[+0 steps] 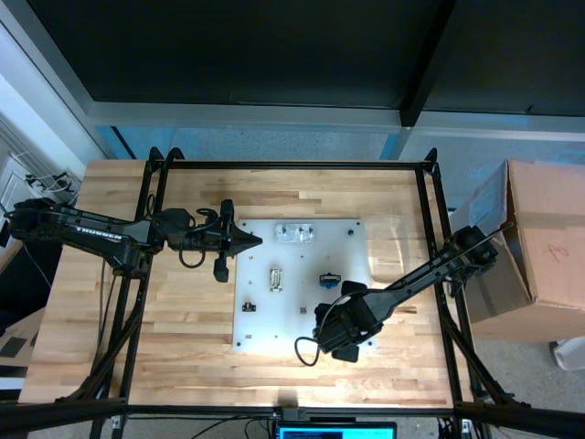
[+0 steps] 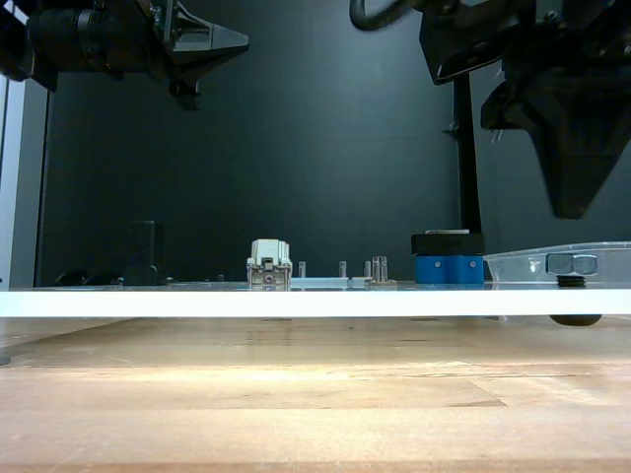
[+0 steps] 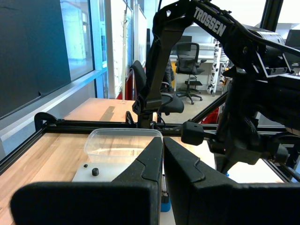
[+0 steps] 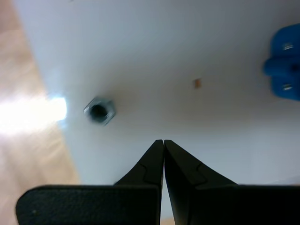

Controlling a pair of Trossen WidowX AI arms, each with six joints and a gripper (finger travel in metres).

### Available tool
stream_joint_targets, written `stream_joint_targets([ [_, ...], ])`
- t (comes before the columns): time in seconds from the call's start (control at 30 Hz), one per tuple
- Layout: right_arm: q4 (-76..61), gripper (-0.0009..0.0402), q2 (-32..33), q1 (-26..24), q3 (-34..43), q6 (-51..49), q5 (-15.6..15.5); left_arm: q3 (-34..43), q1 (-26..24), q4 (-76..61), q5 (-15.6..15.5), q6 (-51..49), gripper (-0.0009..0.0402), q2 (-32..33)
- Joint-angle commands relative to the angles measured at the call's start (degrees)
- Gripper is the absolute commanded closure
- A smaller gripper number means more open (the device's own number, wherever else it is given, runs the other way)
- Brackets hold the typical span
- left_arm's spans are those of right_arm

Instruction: Unfasten the M12 nut and place it in the container

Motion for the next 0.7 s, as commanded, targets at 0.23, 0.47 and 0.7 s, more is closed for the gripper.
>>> stream_joint_targets([
  [0.23,6.7,0.0393,0.8,0.1,-0.2,-7.5,-11.4,0.0,0.0,0.0,0.0,0.0,0.0393,0.0],
  [0.47,10.5,0.0393,3.1,0.2,-0.6,-8.3,-10.4,0.0,0.0,0.0,0.0,0.0,0.0393,0.0],
  [0.7,11.6,0.0393,3.8,0.2,-1.3,-8.3,-10.2,0.0,0.0,0.0,0.0,0.0,0.0393,0.0],
])
